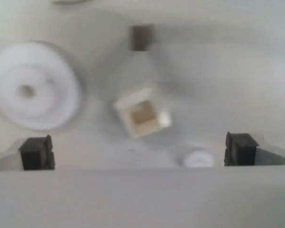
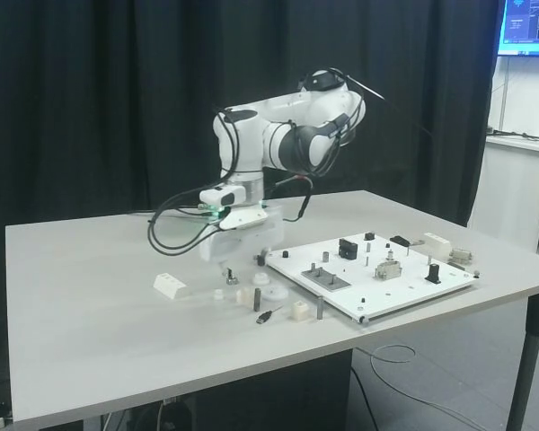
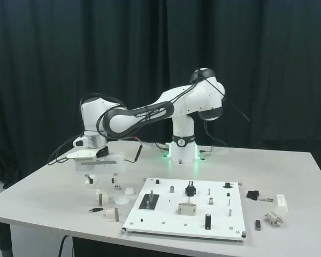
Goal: Remove round peg 4.
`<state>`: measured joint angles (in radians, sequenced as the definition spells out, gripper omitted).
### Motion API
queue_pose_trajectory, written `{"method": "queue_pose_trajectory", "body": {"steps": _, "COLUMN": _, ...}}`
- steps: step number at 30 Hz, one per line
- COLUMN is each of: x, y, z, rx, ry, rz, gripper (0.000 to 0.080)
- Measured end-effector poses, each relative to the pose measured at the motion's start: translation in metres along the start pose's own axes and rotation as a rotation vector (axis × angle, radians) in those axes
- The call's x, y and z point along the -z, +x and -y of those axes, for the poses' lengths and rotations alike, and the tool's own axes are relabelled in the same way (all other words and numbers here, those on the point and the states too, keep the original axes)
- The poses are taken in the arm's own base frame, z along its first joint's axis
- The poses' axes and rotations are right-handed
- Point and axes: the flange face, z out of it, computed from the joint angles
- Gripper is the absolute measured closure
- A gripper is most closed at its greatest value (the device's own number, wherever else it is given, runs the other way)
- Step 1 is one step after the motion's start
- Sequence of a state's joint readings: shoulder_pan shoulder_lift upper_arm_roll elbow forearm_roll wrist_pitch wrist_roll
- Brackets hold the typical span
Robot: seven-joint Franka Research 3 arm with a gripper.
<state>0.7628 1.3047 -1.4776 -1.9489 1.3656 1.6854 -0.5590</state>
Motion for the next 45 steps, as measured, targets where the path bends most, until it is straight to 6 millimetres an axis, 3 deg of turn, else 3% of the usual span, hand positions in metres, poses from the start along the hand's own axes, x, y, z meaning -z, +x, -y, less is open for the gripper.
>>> {"method": "queue_pose_trajectory", "body": {"steps": 9, "x": 0.002, "y": -0.022, "z": 0.033, "rx": -0.005, "ry": 0.032, "rz": 0.078, "gripper": 0.0003}}
{"method": "queue_pose_trajectory", "body": {"steps": 20, "x": 0.003, "y": -0.067, "z": 0.076, "rx": -0.022, "ry": 0.014, "rz": 0.123, "gripper": 0.0003}}
{"method": "queue_pose_trajectory", "body": {"steps": 35, "x": -0.005, "y": -0.13, "z": 0.124, "rx": -0.081, "ry": -0.031, "rz": 0.103, "gripper": 0.0003}}
{"method": "queue_pose_trajectory", "body": {"steps": 45, "x": -0.011, "y": -0.159, "z": 0.154, "rx": -0.093, "ry": -0.055, "rz": 0.071, "gripper": 0.0003}}
